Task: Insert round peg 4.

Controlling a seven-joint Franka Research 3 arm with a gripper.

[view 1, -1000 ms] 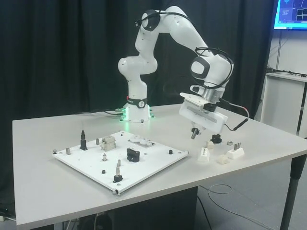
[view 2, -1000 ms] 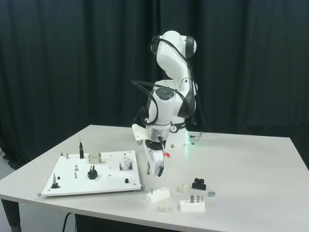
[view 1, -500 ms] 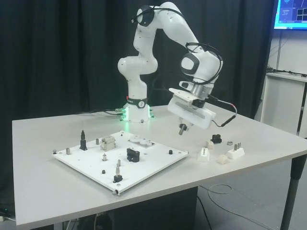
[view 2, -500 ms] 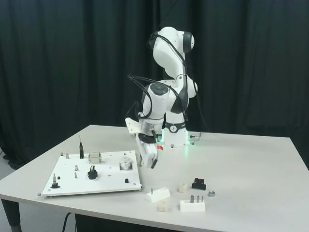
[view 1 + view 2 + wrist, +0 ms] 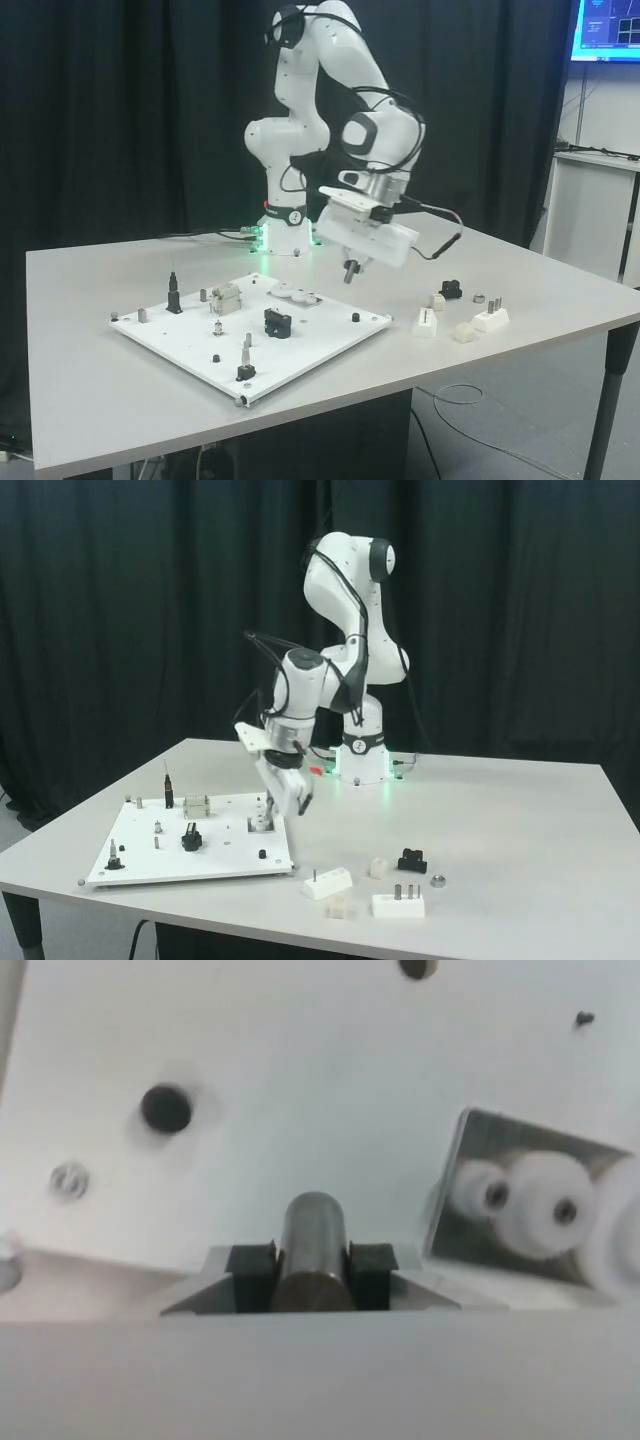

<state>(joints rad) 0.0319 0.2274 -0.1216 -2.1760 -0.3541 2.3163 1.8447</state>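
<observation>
Now we hold the round peg (image 5: pixel 313 1250) pinched in our gripper (image 5: pixel 313 1265), centre frame, above the white board (image 5: pixel 300 1070); we judge it must stay upright and square over the dark hole (image 5: pixel 166 1107), upper left.

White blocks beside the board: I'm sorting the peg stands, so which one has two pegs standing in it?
The white block at the table's front edge, nearest the small black part, holds two pegs. The block nearest the board carries one thin pin.
</observation>
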